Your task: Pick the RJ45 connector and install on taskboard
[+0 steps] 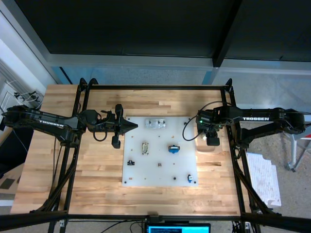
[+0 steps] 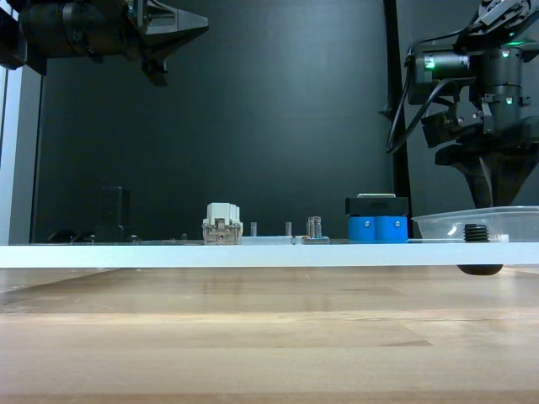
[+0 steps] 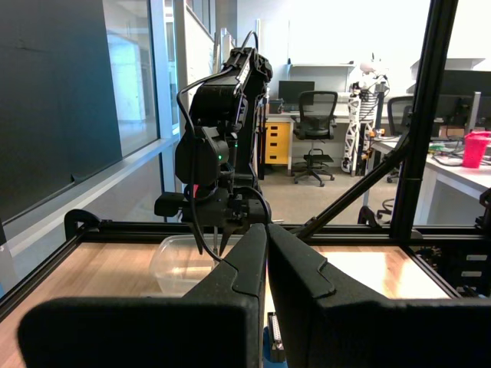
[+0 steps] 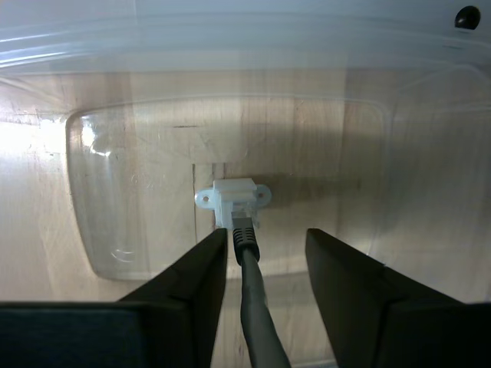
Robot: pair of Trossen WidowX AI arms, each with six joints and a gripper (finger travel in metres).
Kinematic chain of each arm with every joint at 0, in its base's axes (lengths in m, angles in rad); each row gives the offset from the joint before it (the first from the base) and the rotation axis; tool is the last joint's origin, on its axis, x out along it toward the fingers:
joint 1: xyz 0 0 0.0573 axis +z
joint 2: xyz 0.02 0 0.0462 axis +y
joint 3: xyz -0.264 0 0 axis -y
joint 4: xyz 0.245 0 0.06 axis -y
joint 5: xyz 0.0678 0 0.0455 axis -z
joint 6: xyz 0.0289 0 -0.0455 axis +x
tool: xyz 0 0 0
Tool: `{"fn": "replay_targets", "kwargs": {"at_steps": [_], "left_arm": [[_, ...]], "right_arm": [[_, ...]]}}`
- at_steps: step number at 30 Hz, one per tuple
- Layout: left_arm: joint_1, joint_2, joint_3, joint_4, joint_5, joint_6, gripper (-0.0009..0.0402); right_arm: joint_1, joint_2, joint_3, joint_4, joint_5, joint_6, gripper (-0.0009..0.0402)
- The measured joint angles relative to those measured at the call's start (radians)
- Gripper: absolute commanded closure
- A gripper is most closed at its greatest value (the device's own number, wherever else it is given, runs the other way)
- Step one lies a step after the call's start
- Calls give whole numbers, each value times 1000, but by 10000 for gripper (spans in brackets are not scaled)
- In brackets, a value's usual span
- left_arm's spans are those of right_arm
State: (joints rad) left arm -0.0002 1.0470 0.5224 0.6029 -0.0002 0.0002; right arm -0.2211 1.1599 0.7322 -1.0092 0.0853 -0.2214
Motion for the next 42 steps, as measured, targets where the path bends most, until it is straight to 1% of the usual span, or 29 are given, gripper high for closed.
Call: {"fn": "replay_targets", "kwargs": {"at_steps": [7,13,16,26,28,30,32,34,37,40,42], "left_arm": [[0,0,0,0,0,0,393],[0,0,0,0,0,0,393],[0,0,0,0,0,0,393],[0,0,0,0,0,0,393],[0,0,0,0,0,0,393],[0,0,0,0,0,0,393],[0,0,0,0,0,0,393],[0,0,0,0,0,0,393],[0,0,0,0,0,0,393],[0,0,0,0,0,0,393],[0,0,0,0,0,0,393]], "right_arm": [[0,-3,2,-3,-3,2,353],[0,-4,3,-4,-7,2,395],[0,-4,3,-4,-7,2,390],[0,-29,13,-16,-9,0,393],[0,-37,21,-30,-14,0,393],[0,-40,28,-43,-43,0,393],[0,-41,29,-48,-84,3,393],[0,-42,29,-53,-105,3,393],[0,-42,29,-53,-103,3,393],[0,-42,29,-57,-80,3,393],[0,-42,29,-71,-78,-7,393]]}}
